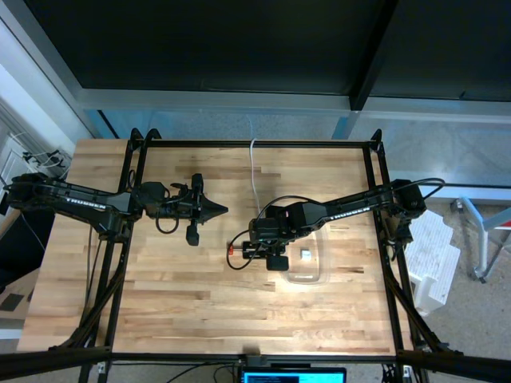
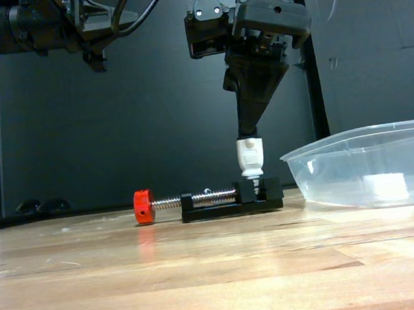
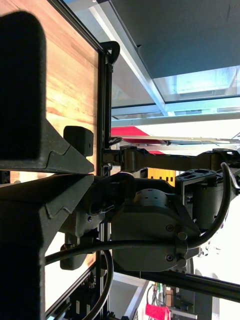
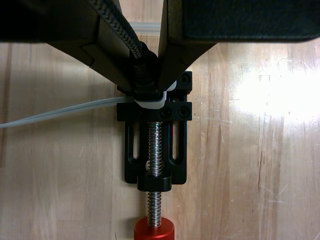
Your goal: Remove the power plug from the receptacle and place in the container
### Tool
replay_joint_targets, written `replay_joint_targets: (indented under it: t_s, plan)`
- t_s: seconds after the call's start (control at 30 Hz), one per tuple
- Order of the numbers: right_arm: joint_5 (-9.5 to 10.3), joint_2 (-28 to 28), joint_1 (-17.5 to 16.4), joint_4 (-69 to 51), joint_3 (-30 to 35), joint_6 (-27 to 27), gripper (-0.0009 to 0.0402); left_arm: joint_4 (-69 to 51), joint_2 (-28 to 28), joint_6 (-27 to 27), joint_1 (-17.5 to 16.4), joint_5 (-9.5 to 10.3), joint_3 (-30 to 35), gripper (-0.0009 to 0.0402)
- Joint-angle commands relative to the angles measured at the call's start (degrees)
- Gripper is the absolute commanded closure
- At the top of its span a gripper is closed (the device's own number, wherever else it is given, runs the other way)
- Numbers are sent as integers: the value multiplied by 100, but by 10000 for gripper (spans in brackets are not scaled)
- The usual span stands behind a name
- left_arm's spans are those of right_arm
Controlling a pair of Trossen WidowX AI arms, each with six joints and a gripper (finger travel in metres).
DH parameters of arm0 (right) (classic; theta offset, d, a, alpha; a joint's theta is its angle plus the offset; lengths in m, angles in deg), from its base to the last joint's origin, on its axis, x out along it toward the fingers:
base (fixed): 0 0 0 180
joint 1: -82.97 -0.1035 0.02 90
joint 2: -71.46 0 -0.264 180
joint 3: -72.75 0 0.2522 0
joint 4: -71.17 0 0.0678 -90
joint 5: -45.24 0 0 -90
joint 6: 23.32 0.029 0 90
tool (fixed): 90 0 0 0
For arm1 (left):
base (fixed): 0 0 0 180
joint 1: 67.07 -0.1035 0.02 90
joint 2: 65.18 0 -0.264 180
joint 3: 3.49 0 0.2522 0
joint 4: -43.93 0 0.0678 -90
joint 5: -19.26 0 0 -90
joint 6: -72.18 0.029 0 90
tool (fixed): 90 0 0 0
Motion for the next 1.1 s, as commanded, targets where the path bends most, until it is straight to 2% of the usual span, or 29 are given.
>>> replay_joint_targets:
  t_s: [0.03,0.57,0.73,0.93,1.1]
  plan:
    - [-20,-4,7,-17,0,0,392,0,2,2,0,-2,2,393]
    - [-55,-166,7,-155,44,22,393,2,2,2,-2,-2,2,393]
    - [-142,-168,11,-426,243,13,393,0,2,2,0,-2,2,393]
    - [-142,-181,11,-739,555,-2,393,2,2,2,0,0,2,393]
    - [-142,-295,11,-826,573,2,393,4,0,2,0,-2,2,393]
